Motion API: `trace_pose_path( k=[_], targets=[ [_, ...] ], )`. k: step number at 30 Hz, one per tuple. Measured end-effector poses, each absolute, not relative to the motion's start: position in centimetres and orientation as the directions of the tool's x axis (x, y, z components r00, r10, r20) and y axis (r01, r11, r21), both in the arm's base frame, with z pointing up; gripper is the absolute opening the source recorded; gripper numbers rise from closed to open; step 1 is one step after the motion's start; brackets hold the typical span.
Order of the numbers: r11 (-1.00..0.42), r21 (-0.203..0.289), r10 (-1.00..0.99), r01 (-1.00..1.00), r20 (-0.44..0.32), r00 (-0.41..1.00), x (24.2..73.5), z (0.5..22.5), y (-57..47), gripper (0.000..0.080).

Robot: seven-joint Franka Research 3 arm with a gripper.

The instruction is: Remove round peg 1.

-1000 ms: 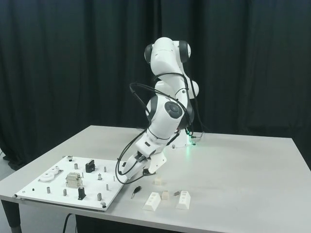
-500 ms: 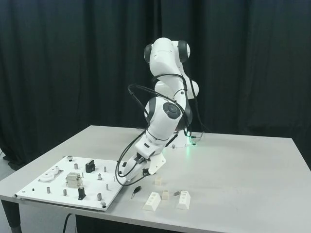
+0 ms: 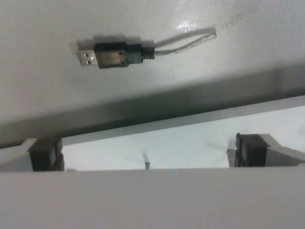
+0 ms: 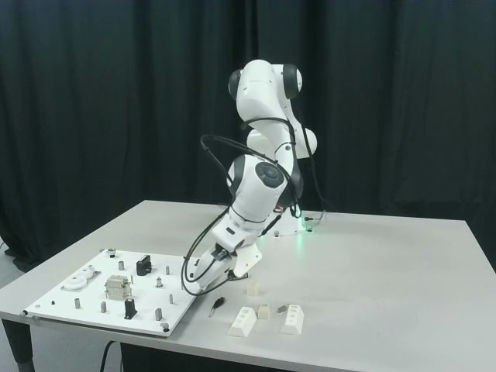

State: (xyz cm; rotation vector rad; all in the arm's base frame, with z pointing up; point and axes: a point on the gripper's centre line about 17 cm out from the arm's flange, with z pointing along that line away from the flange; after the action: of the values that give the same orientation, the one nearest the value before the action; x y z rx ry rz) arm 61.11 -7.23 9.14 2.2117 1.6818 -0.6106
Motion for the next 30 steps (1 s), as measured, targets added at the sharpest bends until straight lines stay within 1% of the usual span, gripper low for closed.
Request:
trace_pose_path(
  k=[30],
  targets=[
    [-0.282, -0.005, 0.834, 0.960, -0.495, 0.242, 61.29, 10.11, -7.87, 0.0800]
  ],
)
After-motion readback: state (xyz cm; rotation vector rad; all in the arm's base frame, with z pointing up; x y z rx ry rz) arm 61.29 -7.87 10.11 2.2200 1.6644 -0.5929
